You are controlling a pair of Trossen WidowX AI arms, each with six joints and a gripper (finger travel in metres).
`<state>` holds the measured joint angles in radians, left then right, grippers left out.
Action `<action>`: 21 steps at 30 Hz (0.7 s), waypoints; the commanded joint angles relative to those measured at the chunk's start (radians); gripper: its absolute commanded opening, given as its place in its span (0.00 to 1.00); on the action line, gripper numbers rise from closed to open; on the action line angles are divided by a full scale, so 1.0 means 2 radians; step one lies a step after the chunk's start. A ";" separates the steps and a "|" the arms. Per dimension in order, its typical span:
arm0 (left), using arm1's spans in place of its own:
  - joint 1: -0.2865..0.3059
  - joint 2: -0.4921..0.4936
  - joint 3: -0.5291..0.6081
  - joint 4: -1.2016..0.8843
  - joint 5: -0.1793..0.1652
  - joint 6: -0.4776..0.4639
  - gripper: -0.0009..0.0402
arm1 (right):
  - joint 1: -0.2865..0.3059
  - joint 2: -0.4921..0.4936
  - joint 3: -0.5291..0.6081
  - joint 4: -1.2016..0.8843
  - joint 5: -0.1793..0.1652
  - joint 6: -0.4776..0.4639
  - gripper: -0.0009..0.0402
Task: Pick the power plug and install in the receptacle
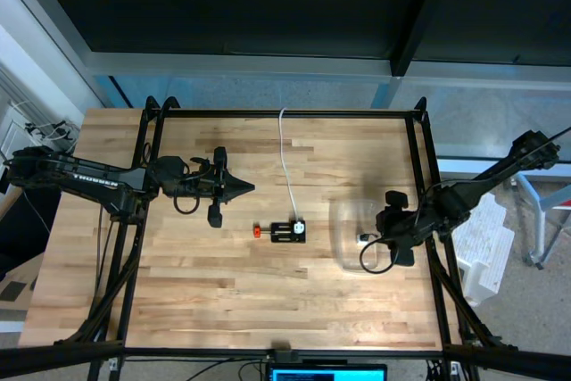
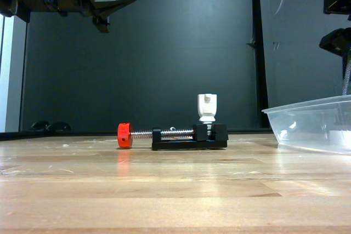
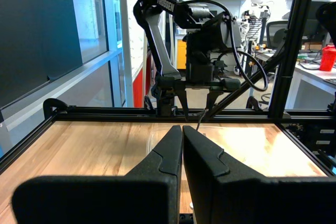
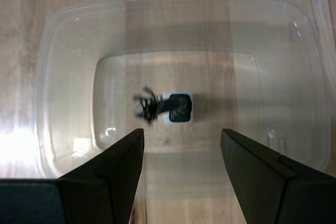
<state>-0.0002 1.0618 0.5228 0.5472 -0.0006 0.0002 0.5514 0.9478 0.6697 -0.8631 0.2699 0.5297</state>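
Right wrist view: the right pincer (image 4: pixel 181 136), fingers apart, hangs over the clear tray (image 4: pixel 63 30) holding the power plug (image 4: pixel 179 107). The left pincer (image 3: pixel 182 129), fingers together, hovers away from the receptacle (image 2: pixel 207 105) in its vise (image 2: pixel 189 138).

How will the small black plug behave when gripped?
Probably very light: the power plug is tiny beside the open right claw hovering above the clear tray. Its thin wire tail looks floppy. Left claw parked shut, far left.
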 commanded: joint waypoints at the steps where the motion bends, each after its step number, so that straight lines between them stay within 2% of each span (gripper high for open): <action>1: 0.000 0.000 0.000 0.000 0.000 0.000 0.02 | -0.007 0.013 0.000 0.014 0.000 -0.008 0.51; 13: 0.000 0.000 0.000 0.000 0.000 0.000 0.02 | -0.015 0.038 -0.026 0.084 -0.004 -0.016 0.51; 21: 0.000 0.000 0.000 0.000 0.000 0.000 0.02 | -0.017 0.060 -0.027 0.093 -0.005 -0.016 0.51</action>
<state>-0.0002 1.0618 0.5228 0.5476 -0.0010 0.0002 0.5194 1.0607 0.6151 -0.6823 0.2604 0.4973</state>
